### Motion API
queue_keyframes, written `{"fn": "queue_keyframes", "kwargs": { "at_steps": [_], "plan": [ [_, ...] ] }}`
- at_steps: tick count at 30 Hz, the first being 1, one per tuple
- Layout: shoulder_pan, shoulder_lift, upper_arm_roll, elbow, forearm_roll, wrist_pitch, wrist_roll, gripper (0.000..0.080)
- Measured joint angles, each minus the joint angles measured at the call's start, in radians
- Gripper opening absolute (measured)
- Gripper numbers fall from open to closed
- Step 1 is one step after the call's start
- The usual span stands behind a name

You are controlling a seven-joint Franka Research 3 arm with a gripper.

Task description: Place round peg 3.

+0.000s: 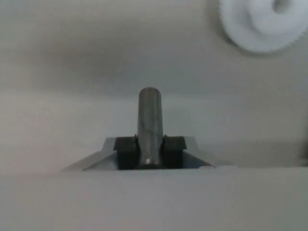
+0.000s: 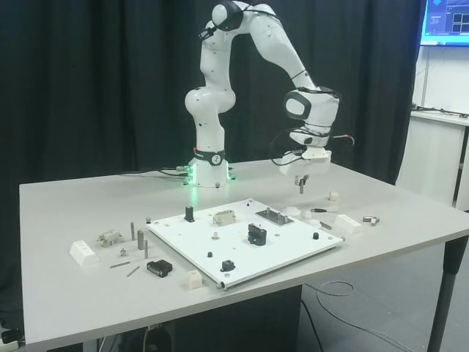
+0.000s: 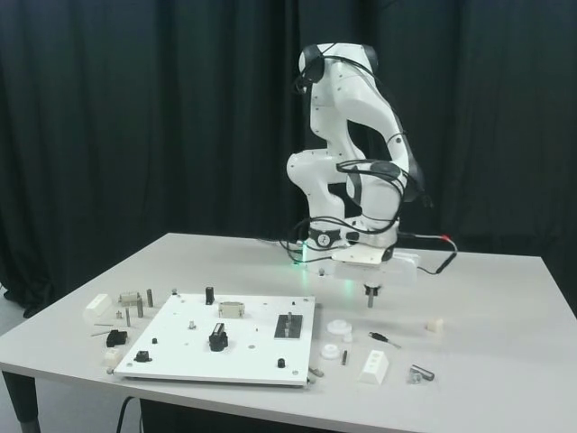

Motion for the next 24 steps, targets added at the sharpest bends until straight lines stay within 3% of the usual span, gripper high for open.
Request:
{"fn": "queue_keyframes", "kwargs": {
  "at_steps": [11,24],
  "plan": [
    [0.000,0.078,0.032,0.034,0.006,0.053,0.032,0.0112],
    [-0.004,0.139,0.034,0.076,0.043,0.056,0.032,0.0112]
  ]
}}
